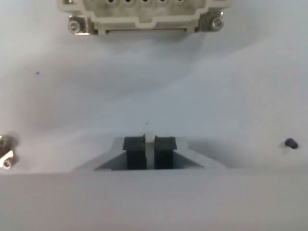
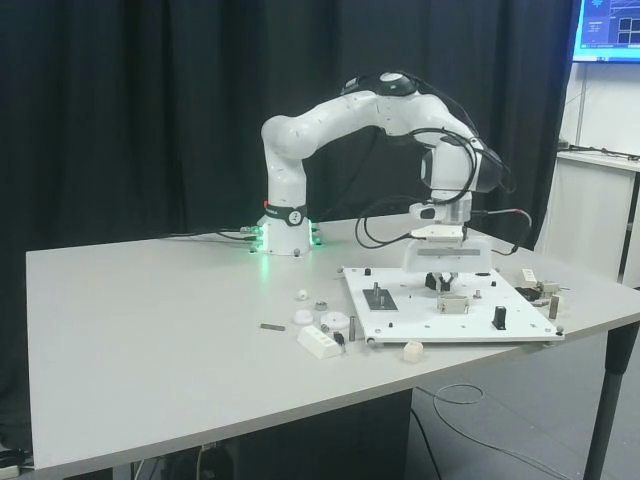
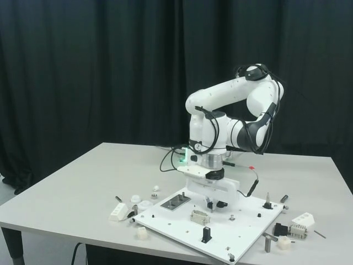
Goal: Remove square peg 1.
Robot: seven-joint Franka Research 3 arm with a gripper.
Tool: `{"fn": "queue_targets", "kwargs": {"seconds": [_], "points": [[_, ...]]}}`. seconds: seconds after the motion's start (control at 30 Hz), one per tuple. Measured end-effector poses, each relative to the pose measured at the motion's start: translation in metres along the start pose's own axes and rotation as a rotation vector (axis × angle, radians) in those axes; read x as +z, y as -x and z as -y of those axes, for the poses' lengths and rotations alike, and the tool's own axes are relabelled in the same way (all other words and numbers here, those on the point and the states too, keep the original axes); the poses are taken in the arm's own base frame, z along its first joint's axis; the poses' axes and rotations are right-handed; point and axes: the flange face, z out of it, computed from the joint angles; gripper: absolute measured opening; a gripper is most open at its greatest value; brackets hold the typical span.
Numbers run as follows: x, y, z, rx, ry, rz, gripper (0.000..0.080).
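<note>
No writing can be read on any part. In the first room view loose white pieces (image 2: 318,340) lie on the grey table (image 2: 150,310) left of the white board (image 2: 450,315). Above the board hangs the gripper (image 1: 149,153), its black fingers (image 1: 134,151) nearly together, pinching a thin grey peg (image 1: 149,150). Beyond it sits a multi-pin connector (image 1: 144,17).

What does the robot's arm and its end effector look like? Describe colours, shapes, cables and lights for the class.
The arm is white with rounded, tube-like links and dark bands at the joints. Black cables loop from its wrist down to the table. Green lights glow at its base. The end effector has a white body and two black fingertips.
</note>
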Motion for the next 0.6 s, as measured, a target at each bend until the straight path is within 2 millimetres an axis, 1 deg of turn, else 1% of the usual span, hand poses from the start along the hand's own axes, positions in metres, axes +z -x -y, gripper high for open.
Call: {"fn": "queue_targets", "kwargs": {"seconds": [0.37, 0.6], "points": [[-0.027, -0.004, 0.000, -0.012, 0.014, -0.015, 0.0035], [-0.037, -0.006, 0.000, -0.010, 0.015, -0.015, 0.0035]]}}
